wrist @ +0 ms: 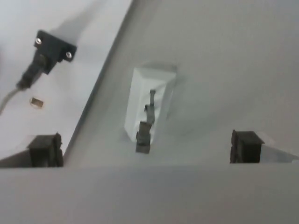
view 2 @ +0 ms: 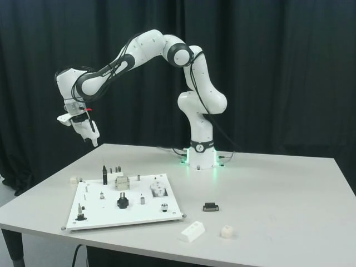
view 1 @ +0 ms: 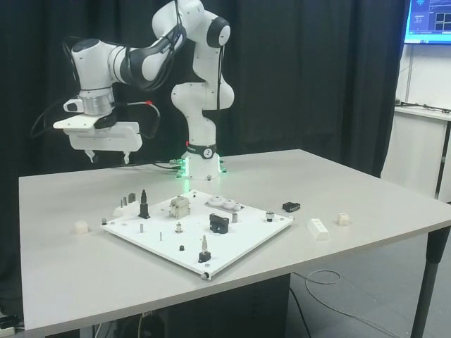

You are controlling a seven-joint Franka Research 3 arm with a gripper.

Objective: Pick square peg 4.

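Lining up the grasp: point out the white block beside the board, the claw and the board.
white block (view 1: 81, 227), first room view, top face
claw (view 1: 108, 158), first room view, between its fingertips
board (view 1: 246, 239), first room view, bare right part

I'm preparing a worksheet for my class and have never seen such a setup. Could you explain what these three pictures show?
The machine is a white robot arm bolted to a grey table. Two pictures come from cameras in the room. The third comes from a camera on the arm's wrist, looking down past its end effector. That end effector hangs open above the table and holds nothing. On the table lies a white board carrying small parts. Around the board sit a small white block, a black connector, a long white block and a white cube.
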